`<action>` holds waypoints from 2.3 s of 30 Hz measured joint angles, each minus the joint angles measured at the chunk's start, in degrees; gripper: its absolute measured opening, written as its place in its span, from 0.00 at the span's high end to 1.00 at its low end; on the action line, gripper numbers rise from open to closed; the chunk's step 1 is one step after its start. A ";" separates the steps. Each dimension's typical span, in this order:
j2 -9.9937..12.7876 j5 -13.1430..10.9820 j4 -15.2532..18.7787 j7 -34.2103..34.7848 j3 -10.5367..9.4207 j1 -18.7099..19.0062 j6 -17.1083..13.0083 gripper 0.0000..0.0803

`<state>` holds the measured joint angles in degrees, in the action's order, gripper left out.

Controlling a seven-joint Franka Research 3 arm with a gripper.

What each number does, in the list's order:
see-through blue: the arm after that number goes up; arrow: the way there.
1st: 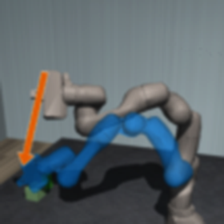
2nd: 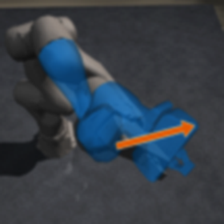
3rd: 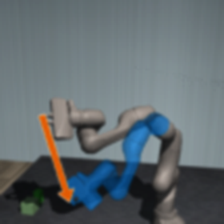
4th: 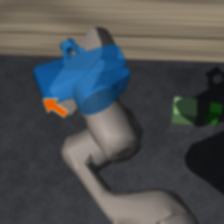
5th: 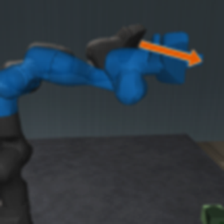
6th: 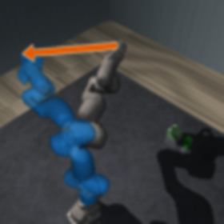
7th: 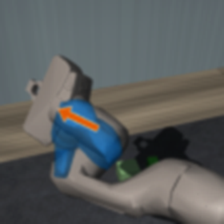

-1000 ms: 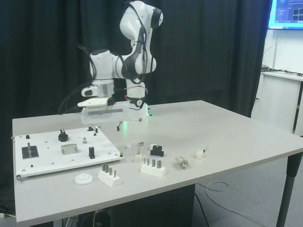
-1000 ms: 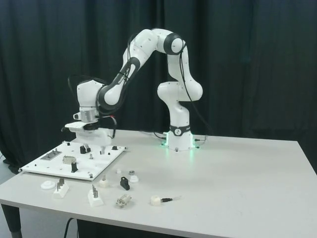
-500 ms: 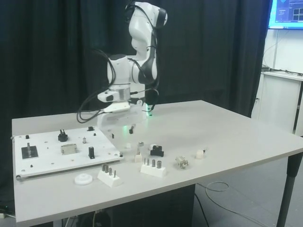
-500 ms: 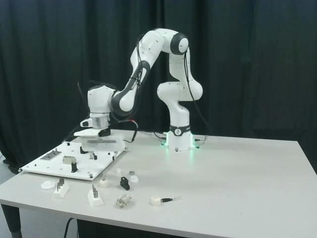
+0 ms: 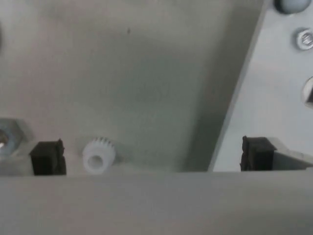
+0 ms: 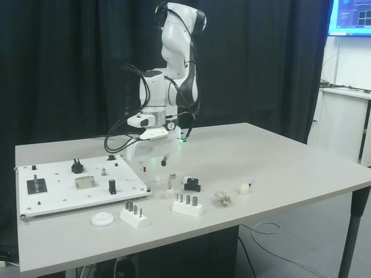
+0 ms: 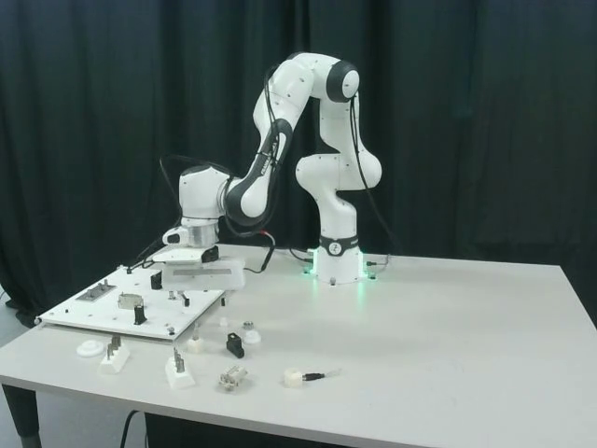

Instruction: Pick small gear.

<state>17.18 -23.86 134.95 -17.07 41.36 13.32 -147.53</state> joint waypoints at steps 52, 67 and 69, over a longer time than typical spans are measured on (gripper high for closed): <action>1.28 -2.84 7.31 -2.11 -1.43 2.37 -8.63 0.00; 4.04 -5.03 7.30 -2.11 -2.53 2.23 -10.45 0.00; 4.31 -5.23 7.30 -2.11 -2.73 2.19 -10.60 0.00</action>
<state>21.49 -29.09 142.25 -19.19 38.64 15.51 -158.13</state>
